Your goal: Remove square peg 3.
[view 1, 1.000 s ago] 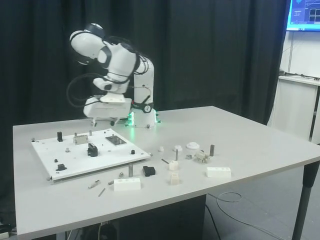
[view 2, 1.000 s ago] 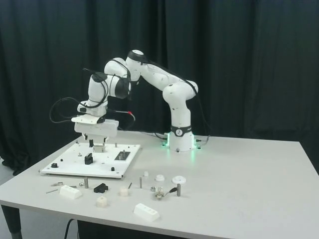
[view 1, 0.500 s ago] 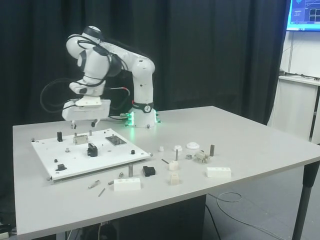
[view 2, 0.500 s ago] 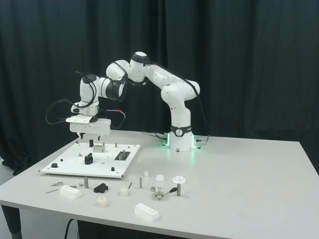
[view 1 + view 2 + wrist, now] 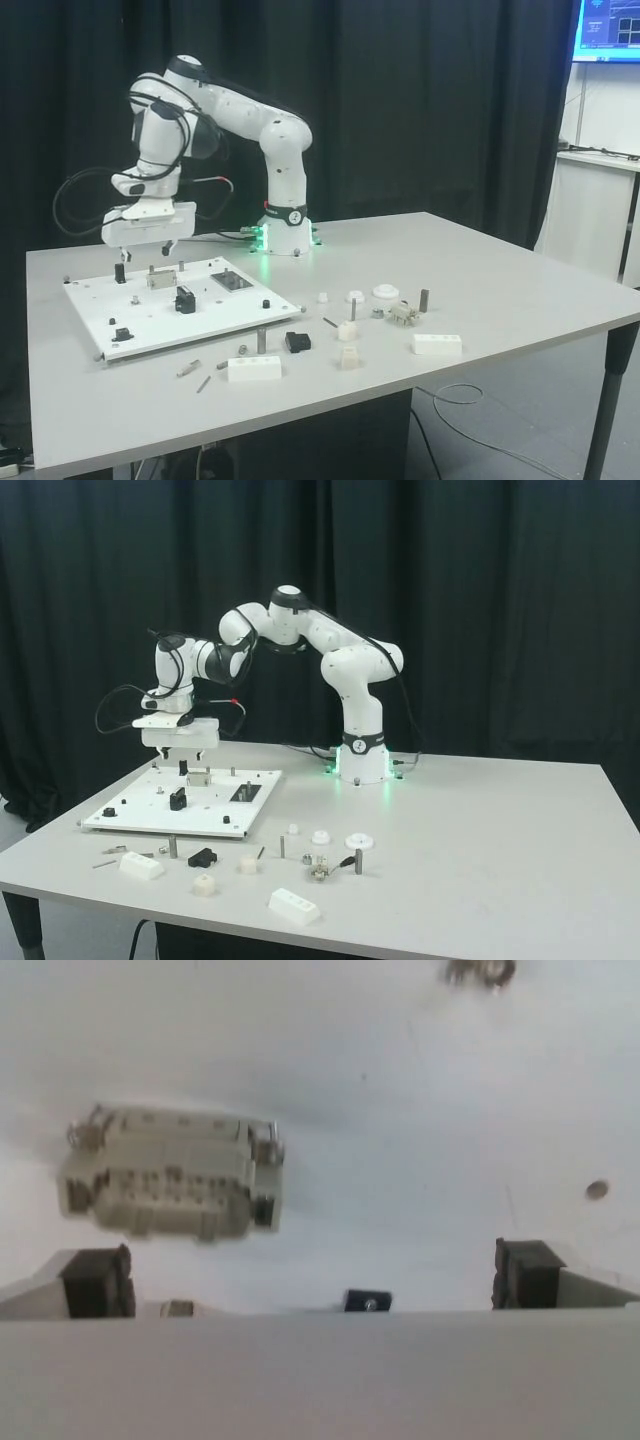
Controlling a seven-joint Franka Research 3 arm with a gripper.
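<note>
Tool (image 5: 141, 243) is held open and empty above the far left corner of the white board (image 5: 215, 312), fingers (image 5: 527, 1272) spread apart. Square peg 3 (image 5: 119, 272), black and upright, is seated in the board just below the tool. A grey multi-pin connector (image 5: 168, 1173) is seen nearby on the board. Loose parts are scattered on the counter (image 5: 500, 290).

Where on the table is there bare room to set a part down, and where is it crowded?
The grey table is bare from the robot base across to its far right edge, behind the loose parts. The front strip is crowded: white blocks, pegs and small parts lie between the white board and that free corner. The board itself carries several fixtures.
</note>
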